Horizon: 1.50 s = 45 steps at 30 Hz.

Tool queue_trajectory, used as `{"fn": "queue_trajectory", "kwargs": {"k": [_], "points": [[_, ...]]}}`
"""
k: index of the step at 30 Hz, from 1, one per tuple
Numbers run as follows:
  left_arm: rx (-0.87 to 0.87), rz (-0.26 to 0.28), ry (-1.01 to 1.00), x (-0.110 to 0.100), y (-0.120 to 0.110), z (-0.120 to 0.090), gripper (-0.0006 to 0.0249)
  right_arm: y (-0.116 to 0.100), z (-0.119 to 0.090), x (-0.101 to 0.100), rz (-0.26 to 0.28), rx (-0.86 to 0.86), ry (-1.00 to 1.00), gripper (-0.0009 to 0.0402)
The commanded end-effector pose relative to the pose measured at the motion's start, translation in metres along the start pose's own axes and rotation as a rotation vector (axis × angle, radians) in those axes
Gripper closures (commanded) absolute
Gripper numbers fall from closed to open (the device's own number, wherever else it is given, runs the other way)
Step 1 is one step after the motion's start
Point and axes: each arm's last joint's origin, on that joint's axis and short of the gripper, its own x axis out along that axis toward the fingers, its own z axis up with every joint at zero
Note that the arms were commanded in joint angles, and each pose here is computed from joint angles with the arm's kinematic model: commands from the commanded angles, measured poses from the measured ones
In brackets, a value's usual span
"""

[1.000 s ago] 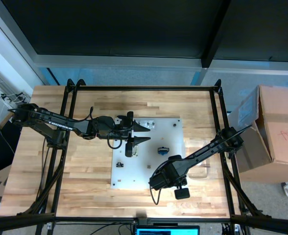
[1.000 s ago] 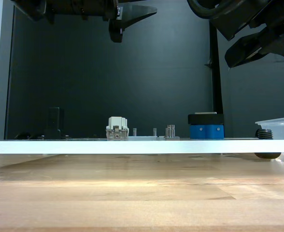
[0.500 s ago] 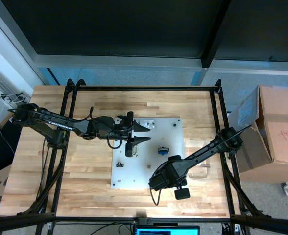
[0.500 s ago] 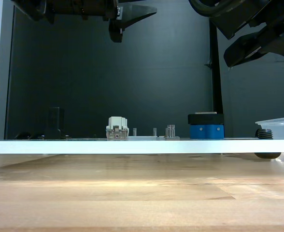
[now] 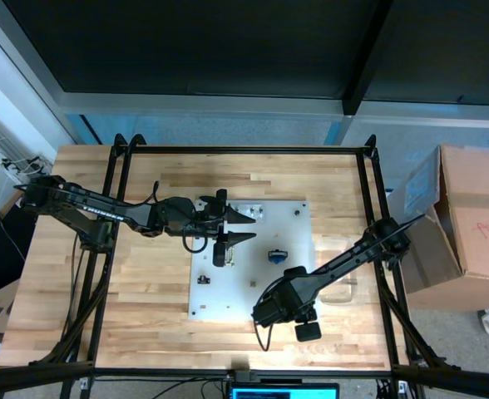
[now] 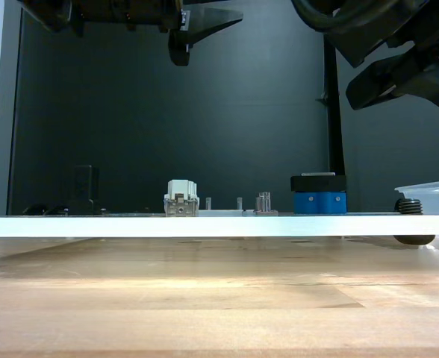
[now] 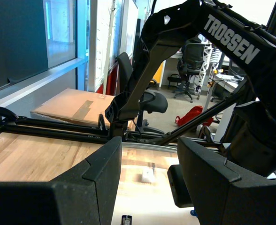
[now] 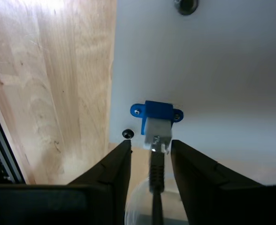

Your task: Pick the RJ45 connector and install on the taskboard

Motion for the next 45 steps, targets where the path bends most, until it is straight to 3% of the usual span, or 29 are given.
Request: {"fn": "queue_trajectory", "kwargs": {"k": [1, 4, 10, 17, 27, 33, 37, 39, 45], "points": [[0.000, 0.000, 0.000, 0.000, 0.000, 0.000, 0.0082, -0.001, -0.009, -0.011, 0.000, 0.002, -0.002, 0.0251], [0.000, 0.000, 0.000, 0.000, 0.000, 0.000, 0.0082, -0.002, -0.016, -0.020, -0.002, -0.004, -0.028, 0.0244], [0.000, 0.000, 0.000, 0.000, 0.000, 0.000, 0.0082, -0.005, -0.036, -0.043, -0.059, -0.008, -0.100, 0.0237], [0.000, 0.000, 0.000, 0.000, 0.000, 0.000, 0.0082, -0.009, -0.064, -0.056, -0.052, -0.017, -0.174, 0.0238], [0.000, 0.000, -0.001, 0.000, 0.000, 0.000, 0.0082, -0.022, -0.101, -0.054, 0.000, 0.025, -0.386, 0.0238], [0.000, 0.000, 0.000, 0.000, 0.000, 0.000, 0.0082, -0.025, -0.107, -0.047, 0.000, 0.039, -0.399, 0.0239], [0.000, 0.000, 0.000, 0.000, 0.000, 0.000, 0.0082, -0.027, -0.112, -0.054, -0.014, 0.062, -0.447, 0.0251], [0.000, 0.000, 0.000, 0.000, 0.000, 0.000, 0.0082, -0.034, -0.117, -0.062, -0.042, 0.097, -0.520, 0.0261], [0.000, 0.000, 0.000, 0.000, 0.000, 0.000, 0.0082, -0.063, -0.136, -0.087, -0.042, 0.134, -0.774, 0.0296]]}}
